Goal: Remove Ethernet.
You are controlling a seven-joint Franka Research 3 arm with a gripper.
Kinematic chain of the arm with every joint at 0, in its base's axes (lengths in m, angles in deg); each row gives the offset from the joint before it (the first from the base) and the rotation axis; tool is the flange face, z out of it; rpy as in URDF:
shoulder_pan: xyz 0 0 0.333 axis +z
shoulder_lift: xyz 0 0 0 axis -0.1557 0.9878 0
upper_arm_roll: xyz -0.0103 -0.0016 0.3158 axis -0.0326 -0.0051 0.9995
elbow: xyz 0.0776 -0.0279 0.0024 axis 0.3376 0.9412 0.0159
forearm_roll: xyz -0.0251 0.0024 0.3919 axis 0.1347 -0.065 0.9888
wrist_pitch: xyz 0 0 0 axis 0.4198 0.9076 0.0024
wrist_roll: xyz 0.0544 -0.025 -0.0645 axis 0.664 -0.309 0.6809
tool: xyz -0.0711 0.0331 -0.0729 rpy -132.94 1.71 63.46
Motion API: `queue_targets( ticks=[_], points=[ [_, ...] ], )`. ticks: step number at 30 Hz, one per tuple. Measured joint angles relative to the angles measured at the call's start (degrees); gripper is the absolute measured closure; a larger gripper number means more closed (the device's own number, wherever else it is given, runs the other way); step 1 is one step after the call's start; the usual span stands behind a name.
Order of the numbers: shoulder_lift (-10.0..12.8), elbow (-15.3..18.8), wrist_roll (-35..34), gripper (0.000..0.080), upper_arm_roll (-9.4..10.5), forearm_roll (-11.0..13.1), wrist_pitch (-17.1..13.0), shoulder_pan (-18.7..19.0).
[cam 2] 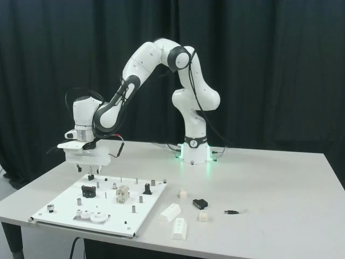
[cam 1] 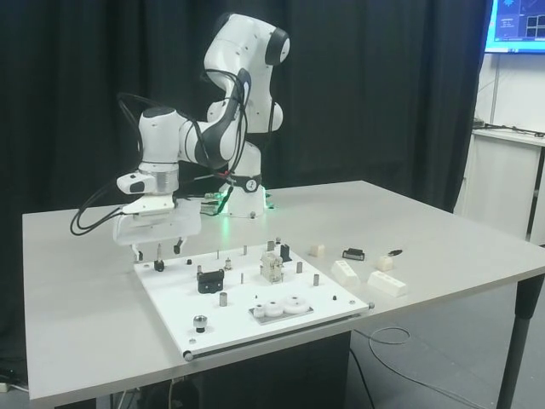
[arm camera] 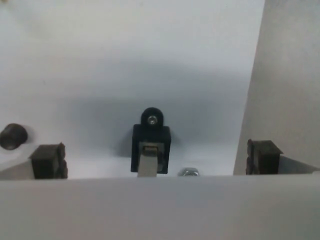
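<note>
**Wrist view.** The gripper (arm camera: 155,159) is seen spread, with its two black fingertips (arm camera: 47,161) set well apart and nothing held between them. A black socket block (arm camera: 151,148) is seen on the white board (arm camera: 100,60), in line with the gap between the fingertips and touched by neither. What appears to be the Ethernet plug (arm camera: 147,164), a pale stub, is seated in the block's opening; its shape cannot be made out fully.

**First room view.** The gripper (cam 1: 168,254) is held low over the board (cam 1: 324,302), near one corner. The socket block (cam 1: 210,279) is noted just beside the fingertips and clear of them.

**Second room view.** The gripper (cam 2: 90,174) is shown pointing down over the board (cam 2: 59,202). The socket block (cam 2: 88,190) is found near the fingertips, apart from them.
</note>
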Motion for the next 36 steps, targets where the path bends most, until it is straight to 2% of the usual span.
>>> queue_targets(
  ticks=[16,29,30,36],
  points=[
    [0.9,0.0,1.2,0.0003,0.0,1.9,0.0,-0.1],
    [1.2,0.0,1.8,0.0003,0.0,2.4,0.0,-0.3],
    [1.3,0.0,1.8,0.0124,0.0,2.5,0.0,-0.3],
    [1.6,0.0,1.8,0.0124,0.0,3.1,0.0,-0.4]
  ],
)
